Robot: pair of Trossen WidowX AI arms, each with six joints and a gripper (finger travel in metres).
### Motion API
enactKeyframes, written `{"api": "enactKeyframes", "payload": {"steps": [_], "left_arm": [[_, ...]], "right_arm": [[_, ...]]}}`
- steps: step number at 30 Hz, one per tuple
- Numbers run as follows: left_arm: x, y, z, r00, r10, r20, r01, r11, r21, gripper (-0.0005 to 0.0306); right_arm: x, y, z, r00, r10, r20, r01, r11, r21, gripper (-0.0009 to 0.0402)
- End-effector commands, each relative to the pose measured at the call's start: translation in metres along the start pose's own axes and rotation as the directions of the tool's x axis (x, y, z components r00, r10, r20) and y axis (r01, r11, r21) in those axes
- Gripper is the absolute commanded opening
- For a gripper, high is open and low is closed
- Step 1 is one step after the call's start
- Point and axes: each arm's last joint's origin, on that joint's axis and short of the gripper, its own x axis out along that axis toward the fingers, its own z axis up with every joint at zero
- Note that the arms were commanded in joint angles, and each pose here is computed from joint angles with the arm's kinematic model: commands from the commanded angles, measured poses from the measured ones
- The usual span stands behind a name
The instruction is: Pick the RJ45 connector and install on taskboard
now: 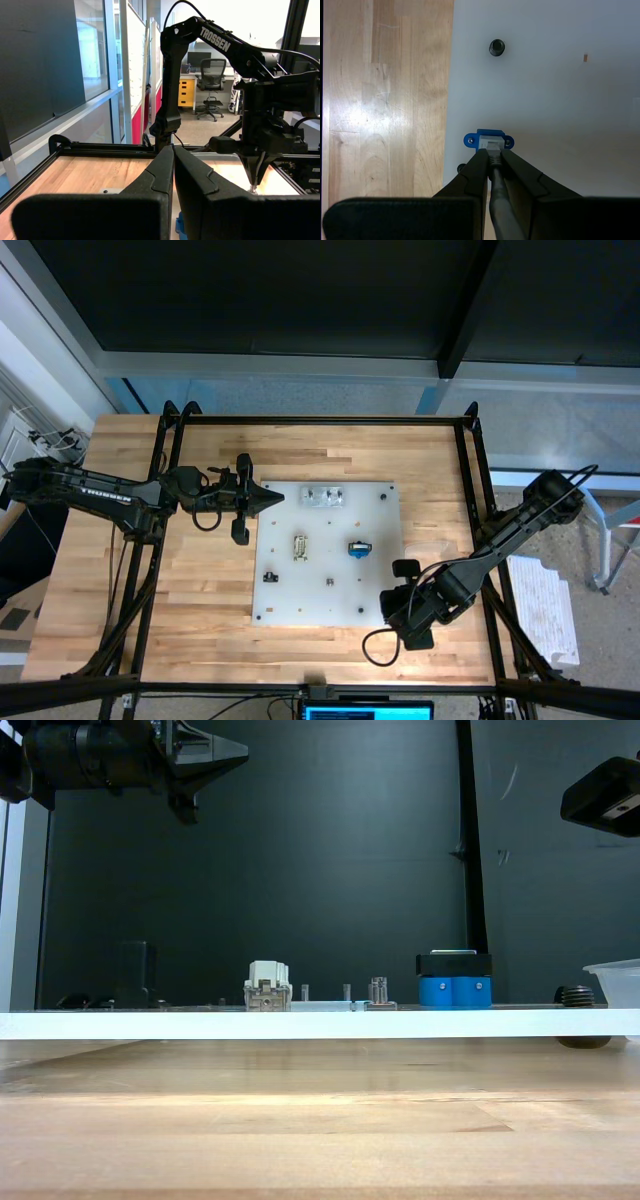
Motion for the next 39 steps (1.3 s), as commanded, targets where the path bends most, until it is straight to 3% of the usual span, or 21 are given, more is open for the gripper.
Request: {"api": "enactKeyframes", "payload": {"steps": [1,8,20,39], "left_arm": [[0.0,0.0,0.0,1.0,0.0,0.0,0.0,1.0,0.0,0.0],[0.0,0.0,0.0,1.0,0.0,0.0,0.0,1.0,0.0,0.0],[0.0,0.0,0.0,1.0,0.0,0.0,0.0,1.0,0.0,0.0],[0.0,0.0,0.0,1.0,0.0,0.0,0.0,1.0,0.0,0.0]], "right_arm": [[-0.001,0.0,0.0,1.0,-0.001,0.005,0.001,1.0,0.001,0.0002],[-0.001,0.0,0.001,1.0,0.001,0.007,-0.001,1.0,0.002,0.0002],[0.019,0.005,0.0,1.0,-0.008,-0.017,0.008,1.0,-0.001,0.0002],[0.016,0.004,-0.001,1.0,0.001,-0.01,-0.001,1.0,0.02,0.0002]]}}
